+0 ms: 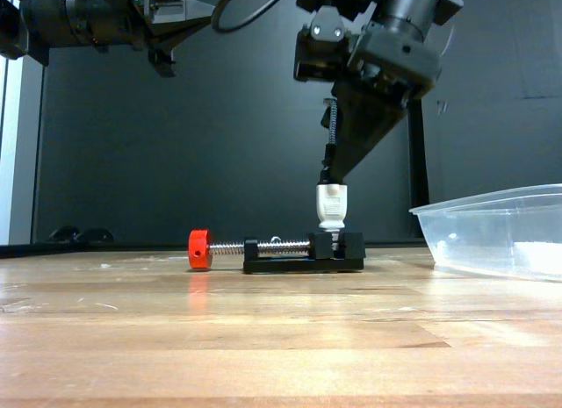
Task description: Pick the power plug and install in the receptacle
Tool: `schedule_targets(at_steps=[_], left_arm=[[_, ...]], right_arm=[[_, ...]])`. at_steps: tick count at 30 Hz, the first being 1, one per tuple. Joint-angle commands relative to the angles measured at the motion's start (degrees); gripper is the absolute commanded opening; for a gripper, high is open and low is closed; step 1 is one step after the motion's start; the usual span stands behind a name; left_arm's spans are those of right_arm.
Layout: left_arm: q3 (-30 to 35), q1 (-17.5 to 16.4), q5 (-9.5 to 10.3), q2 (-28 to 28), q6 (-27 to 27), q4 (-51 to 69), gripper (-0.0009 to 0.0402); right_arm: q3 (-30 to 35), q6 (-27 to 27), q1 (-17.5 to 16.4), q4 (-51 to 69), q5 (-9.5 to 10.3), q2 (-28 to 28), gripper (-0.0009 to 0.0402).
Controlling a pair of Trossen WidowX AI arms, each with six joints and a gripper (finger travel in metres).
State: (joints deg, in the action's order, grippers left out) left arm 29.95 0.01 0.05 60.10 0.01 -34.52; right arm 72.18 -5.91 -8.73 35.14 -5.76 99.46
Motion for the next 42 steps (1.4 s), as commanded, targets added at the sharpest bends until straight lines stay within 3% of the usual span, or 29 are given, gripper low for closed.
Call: schedule_targets(at_steps=[1, 8, 20, 27, 35, 42], left_arm=[[0.0, 0.0, -0.02, 0.02, -0.02, -0.02, 0.0], [0.0, -0.02, -0.02, 0.02, -0.02, -0.02, 0.0], [0.0, 0.0, -0.02, 0.0, -0.02, -0.02, 0.0], [0.0, -0.02, -0.02, 0.02, -0.02, -0.02, 0.0], [0.0, -0.02, -0.02, 0.0, -0.02, -0.02, 0.0], [0.0, 0.0, -0.02, 0.0, -0.02, -0.02, 0.0]], right_arm=[[0.28, -0.13, -0.07, 0.87, -0.09, -1.7, 0.0197], [0.28, -0.24, -0.46, 3.5, -0.07, -5.14, 0.0205], [0.28, 0.15, -0.76, 5.57, 0.28, -7.65, 0.0181], [-1.9, 0.79, -0.57, 1.27, 0.85, -14.05, 0.012], [-7.1, 2.45, 1.55, -4.44, 0.85, -23.28, -0.0003], [-14.58, 4.44, 3.91, -14.1, 0.9, -32.35, -0.0002]])
